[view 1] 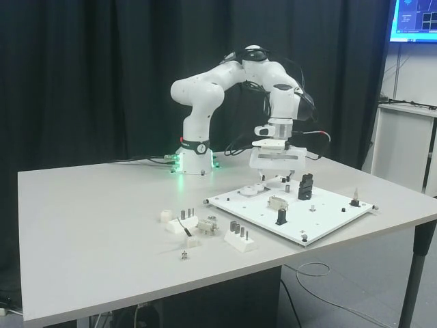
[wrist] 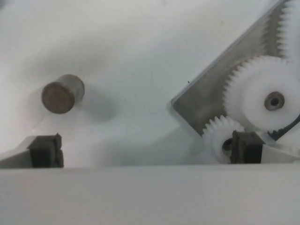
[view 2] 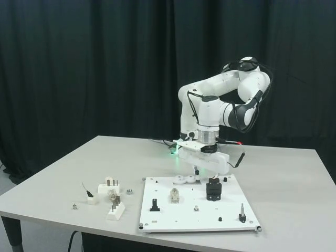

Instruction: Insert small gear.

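Black curtains hang behind a grey table (view 1: 89, 212) in both room views. At the left of the table in the first room view lie small white holder blocks with grey pins (view 1: 240, 236), well apart from the arm. Right of them, lower centre to right, a flat white assembly board (view 1: 321, 222) rests on the table and carries several small black fixtures (view 1: 304, 186). The white Franka arm (view 1: 205, 96) rises from its base at the centre of the frame, arches over to the right and points its wrist straight down over the far edge of the board. In the second room view the same arm stands right of centre, its gripper (view 2: 202, 167) low over the board's far edge, where white gears show.

In the wrist view, a short grey metal peg (wrist: 62, 95) stands on the white board at the left of the frame. Below it sits one black finger pad (wrist: 45, 151); the other pad is far off at the lower right, so the pincer stands wide and holds nothing. At the right, a grey metal plate (wrist: 206, 96) carries a large white toothed gear (wrist: 265, 93). The small white gear (wrist: 221, 137) sits at the plate's lower corner, its teeth meeting the large gear's, just beside the right-hand pad; whether the pad touches it cannot be told.
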Controlling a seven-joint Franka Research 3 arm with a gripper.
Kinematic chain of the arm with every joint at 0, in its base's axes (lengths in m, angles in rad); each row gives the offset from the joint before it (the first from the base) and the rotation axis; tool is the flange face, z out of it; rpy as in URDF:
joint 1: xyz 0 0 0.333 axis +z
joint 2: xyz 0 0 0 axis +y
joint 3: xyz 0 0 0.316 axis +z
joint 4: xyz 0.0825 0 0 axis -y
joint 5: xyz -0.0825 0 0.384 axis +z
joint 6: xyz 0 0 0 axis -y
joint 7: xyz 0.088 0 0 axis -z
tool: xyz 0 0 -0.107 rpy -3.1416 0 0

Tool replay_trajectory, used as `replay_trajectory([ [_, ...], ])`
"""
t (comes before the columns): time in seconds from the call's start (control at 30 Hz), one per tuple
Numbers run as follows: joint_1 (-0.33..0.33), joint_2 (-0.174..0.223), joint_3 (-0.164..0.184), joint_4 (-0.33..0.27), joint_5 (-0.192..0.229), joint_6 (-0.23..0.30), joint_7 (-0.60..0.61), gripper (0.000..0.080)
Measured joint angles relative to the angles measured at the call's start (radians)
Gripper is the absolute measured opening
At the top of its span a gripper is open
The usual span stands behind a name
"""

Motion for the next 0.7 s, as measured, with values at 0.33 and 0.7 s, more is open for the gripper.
replay_trajectory([
  [0.33,0.000,0.000,0.006,0.000,0.000,0.002,-0.014,0.0800],
  [0.7,0.000,0.000,0.008,0.001,0.000,0.002,-0.026,0.0800],
])
